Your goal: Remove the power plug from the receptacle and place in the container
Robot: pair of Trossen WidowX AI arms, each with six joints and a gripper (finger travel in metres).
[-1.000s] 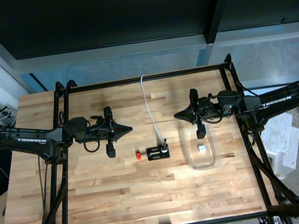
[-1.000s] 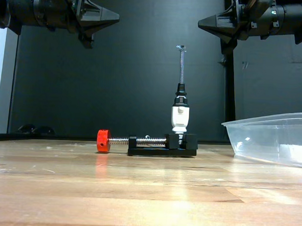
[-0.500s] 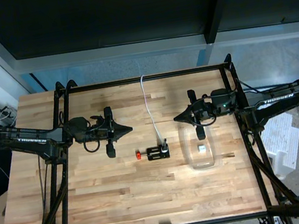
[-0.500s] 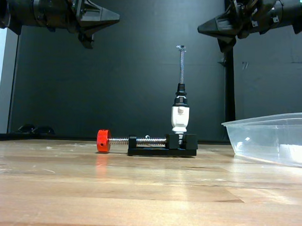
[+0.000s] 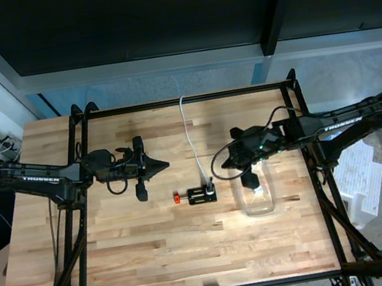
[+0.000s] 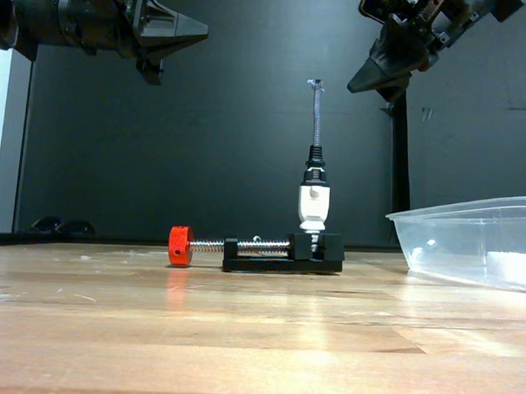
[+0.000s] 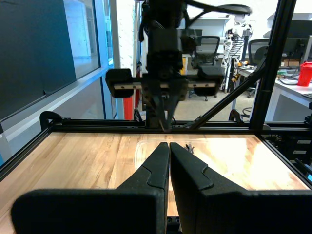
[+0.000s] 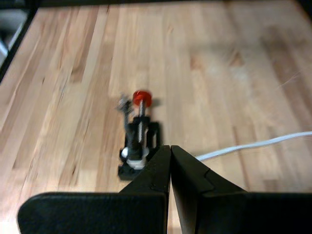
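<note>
The tiny black power plug (image 6: pixel 314 170), thin cord stub (image 6: pixel 316 112) upright, sat in the white-faced receptacle (image 6: pixel 312 205) clamped in a black mini vise (image 6: pixel 282 250). The right gripper (image 5: pixel 225 164), fingers together and empty, tilted down nearby; the left gripper (image 5: pixel 165 165), also closed, hovered well apart.

We count two grippers, both pinched closed: the left gripper (image 5: pixel 165 165) hangs over the left half of the table (image 5: pixel 122 257), and the right gripper (image 5: pixel 226 163) hangs nearer the middle. On the table we count one black vise (image 5: pixel 201 195) with one red knob (image 5: pixel 177 198), one white socket (image 6: pixel 312 203), one black plug (image 6: pixel 314 164), one white cable (image 5: pixel 191 135) and, toward the right edge, one clear tray (image 5: pixel 261 208).
</note>
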